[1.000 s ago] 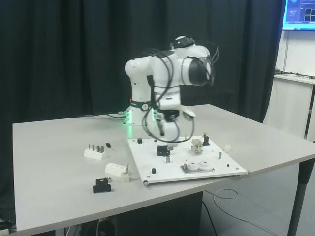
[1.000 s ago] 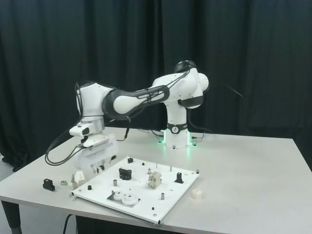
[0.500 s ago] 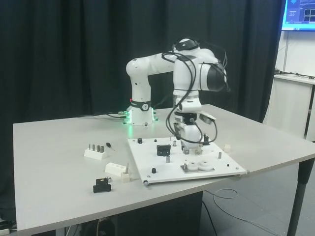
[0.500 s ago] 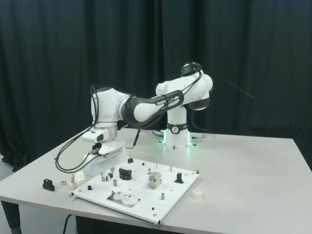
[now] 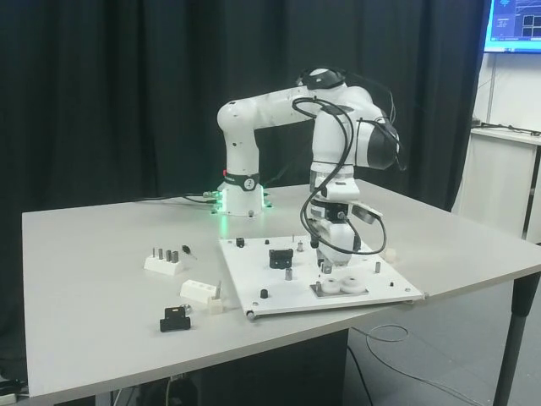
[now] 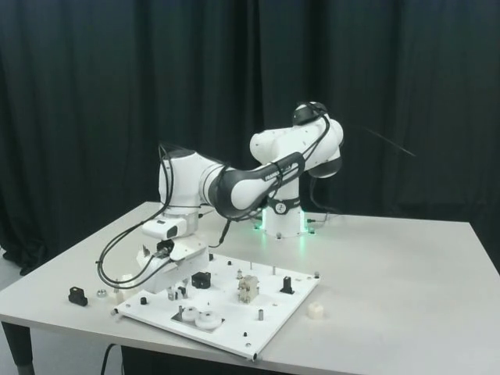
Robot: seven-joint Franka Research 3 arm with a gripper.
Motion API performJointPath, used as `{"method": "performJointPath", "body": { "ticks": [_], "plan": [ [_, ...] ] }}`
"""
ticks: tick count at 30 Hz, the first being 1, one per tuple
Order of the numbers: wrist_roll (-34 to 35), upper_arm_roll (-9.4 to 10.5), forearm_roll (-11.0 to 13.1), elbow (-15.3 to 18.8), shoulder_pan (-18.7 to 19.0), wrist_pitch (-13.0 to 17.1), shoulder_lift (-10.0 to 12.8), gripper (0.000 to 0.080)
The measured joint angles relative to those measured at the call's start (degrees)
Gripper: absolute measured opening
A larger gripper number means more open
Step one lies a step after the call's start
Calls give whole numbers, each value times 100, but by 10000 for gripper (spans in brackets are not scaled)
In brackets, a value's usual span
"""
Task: Insert small gear.
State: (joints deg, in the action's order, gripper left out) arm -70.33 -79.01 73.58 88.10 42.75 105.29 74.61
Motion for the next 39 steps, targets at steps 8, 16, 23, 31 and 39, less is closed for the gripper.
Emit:
{"method": "performJointPath", "body": {
  "ticks": [8,16,23,31,39],
  "plan": [
    [38,31,-146,0,31,25,27,193],
    [71,93,-260,8,32,69,39,193],
    [93,154,-325,19,31,119,58,193],
    [103,189,-360,25,30,132,73,193],
    [103,218,-405,25,29,136,73,193]
  ]
}}
